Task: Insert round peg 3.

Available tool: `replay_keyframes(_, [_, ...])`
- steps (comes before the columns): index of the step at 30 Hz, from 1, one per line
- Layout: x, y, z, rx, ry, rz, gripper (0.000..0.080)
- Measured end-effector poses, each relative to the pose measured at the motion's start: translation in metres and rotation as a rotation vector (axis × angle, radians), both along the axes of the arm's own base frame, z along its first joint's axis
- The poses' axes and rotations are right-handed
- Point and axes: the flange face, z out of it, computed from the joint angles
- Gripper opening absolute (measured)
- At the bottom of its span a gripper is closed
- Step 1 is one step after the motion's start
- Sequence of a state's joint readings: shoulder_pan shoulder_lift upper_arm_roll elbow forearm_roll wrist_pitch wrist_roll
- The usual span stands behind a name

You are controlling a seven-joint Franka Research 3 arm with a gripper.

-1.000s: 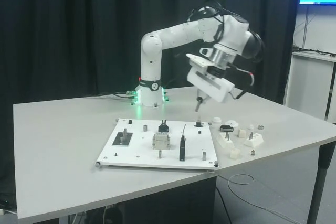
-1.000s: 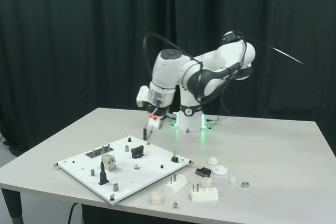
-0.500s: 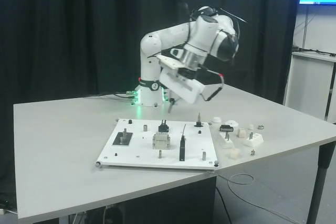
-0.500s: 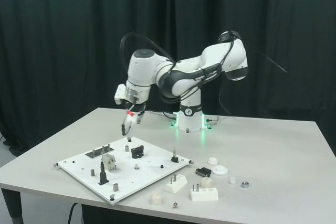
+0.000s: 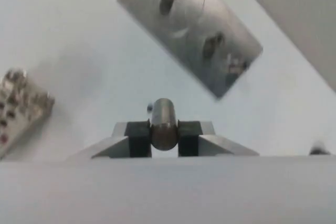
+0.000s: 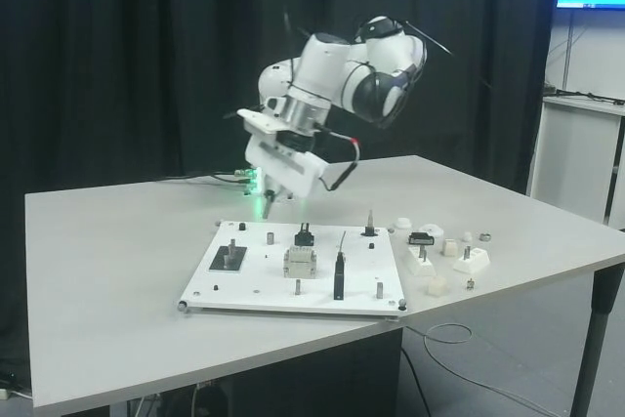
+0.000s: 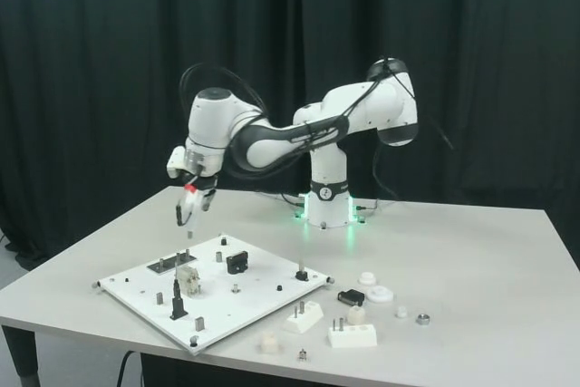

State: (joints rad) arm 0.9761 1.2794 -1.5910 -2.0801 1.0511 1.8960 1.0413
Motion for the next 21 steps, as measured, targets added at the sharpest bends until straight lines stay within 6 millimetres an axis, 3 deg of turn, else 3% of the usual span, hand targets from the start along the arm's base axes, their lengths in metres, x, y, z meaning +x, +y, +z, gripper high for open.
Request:
replay_keyframes(11, [-0.002, -0.047, -0.016, 0.014, -0.087, 0.048, 0.0105])
replay_keyframes(21, [0.02, -0.073, -0.031, 0.035, -0.113, 0.08, 0.0105])
